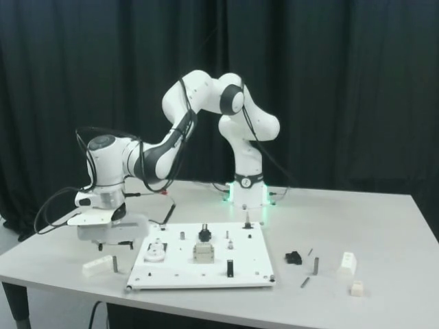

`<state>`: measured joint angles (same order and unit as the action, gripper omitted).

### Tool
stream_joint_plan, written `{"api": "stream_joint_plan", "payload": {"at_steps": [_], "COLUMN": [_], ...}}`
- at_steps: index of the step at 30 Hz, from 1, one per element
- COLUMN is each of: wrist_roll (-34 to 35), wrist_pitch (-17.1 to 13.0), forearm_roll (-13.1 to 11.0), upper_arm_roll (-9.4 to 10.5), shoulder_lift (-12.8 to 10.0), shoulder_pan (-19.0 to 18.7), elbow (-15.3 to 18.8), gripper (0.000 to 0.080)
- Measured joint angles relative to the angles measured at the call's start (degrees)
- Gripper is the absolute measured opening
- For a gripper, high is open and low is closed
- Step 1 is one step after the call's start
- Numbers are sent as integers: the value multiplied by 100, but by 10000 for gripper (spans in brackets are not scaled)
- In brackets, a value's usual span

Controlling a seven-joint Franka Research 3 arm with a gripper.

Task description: Remove waterproof.

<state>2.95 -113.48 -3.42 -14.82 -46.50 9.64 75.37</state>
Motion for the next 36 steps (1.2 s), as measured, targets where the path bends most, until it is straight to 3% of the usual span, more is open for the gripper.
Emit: {"api": "stream_joint_plan", "payload": {"at_steps": [11, 21, 29, 36], "wrist_roll": [51, 566, 1040, 1281], "wrist_pitch": [1003, 1863, 1987, 1763], "forearm_roll": [-373, -592, -619, -616], "upper_arm_roll": [-4, -10, -6, -6], "shoulder_lift": [319, 625, 931, 1210], "shoulder_pan": [-235, -646, -1059, -1362], "elbow": [-42, 25, 404, 848], "gripper": [800, 800, 800, 800]}}
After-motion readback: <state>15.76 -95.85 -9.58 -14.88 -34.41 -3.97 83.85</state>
